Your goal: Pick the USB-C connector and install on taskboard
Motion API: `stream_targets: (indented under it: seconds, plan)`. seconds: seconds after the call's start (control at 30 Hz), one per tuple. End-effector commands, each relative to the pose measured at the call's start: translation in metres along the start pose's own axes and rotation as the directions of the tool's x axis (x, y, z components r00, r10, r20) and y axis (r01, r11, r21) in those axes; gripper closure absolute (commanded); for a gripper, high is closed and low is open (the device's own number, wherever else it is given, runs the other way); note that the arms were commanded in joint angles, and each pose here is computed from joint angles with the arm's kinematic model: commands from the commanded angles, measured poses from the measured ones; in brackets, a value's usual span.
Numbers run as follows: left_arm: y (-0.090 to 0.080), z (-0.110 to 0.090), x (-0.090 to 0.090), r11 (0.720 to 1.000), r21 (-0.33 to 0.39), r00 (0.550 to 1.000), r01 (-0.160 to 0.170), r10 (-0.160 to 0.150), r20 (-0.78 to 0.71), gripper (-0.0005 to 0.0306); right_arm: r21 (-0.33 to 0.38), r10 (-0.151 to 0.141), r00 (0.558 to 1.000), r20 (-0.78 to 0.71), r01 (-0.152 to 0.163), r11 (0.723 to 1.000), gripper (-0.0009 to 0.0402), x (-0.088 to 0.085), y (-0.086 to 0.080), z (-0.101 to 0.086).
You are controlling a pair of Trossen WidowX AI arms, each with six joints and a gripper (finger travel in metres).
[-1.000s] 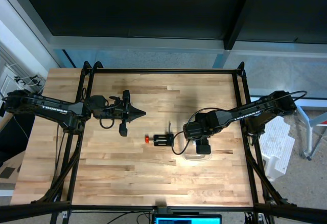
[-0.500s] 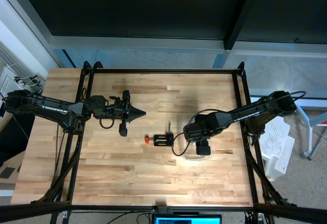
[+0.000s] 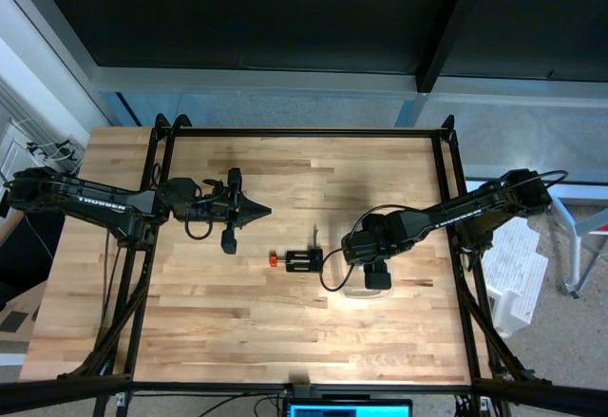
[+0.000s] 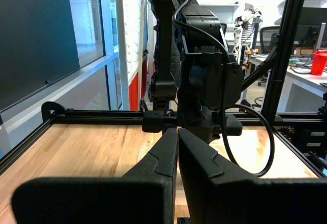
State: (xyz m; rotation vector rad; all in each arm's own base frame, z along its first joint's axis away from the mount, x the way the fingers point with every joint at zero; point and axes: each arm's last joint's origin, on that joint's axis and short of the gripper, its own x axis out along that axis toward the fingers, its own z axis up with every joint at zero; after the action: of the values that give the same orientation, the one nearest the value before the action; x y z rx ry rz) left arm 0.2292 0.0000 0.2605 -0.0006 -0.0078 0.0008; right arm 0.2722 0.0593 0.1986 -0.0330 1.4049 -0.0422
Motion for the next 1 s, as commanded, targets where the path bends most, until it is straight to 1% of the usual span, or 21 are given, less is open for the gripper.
stream_targets:
  seconds: [0.03,0.2,0.67,0.8,0.9,1.0]
  plan:
    - [0.0,0.0,0.0,1.0,0.0,1.0,0.0,0.0,0.0,0.03,-0.003,0.0,1.0,0.01,0.0,1.0,0.0205,0.002,0.0,0.0]
    - [0.0,0.0,0.0,1.0,0.0,1.0,0.0,0.0,0.0,0.03,-0.008,-0.003,1.0,-0.007,0.003,1.0,0.0205,0.01,0.001,0.001]
    - [0.0,0.0,0.0,1.0,0.0,1.0,0.0,0.0,0.0,0.03,-0.011,-0.002,1.0,-0.002,0.002,1.0,0.0205,0.017,0.001,-0.002]
    - [0.0,0.0,0.0,1.0,0.0,1.0,0.0,0.0,0.0,0.03,-0.007,0.003,1.0,0.001,-0.003,1.0,0.0206,0.019,0.001,-0.003]
    - [0.0,0.0,0.0,1.0,0.0,1.0,0.0,0.0,0.0,0.03,-0.005,0.003,1.0,0.003,-0.003,1.0,0.0214,0.02,0.002,-0.003]
    - [0.0,0.0,0.0,1.0,0.0,1.0,0.0,0.0,0.0,0.03,-0.006,0.004,1.0,0.005,-0.004,1.0,0.023,0.02,0.002,-0.003]
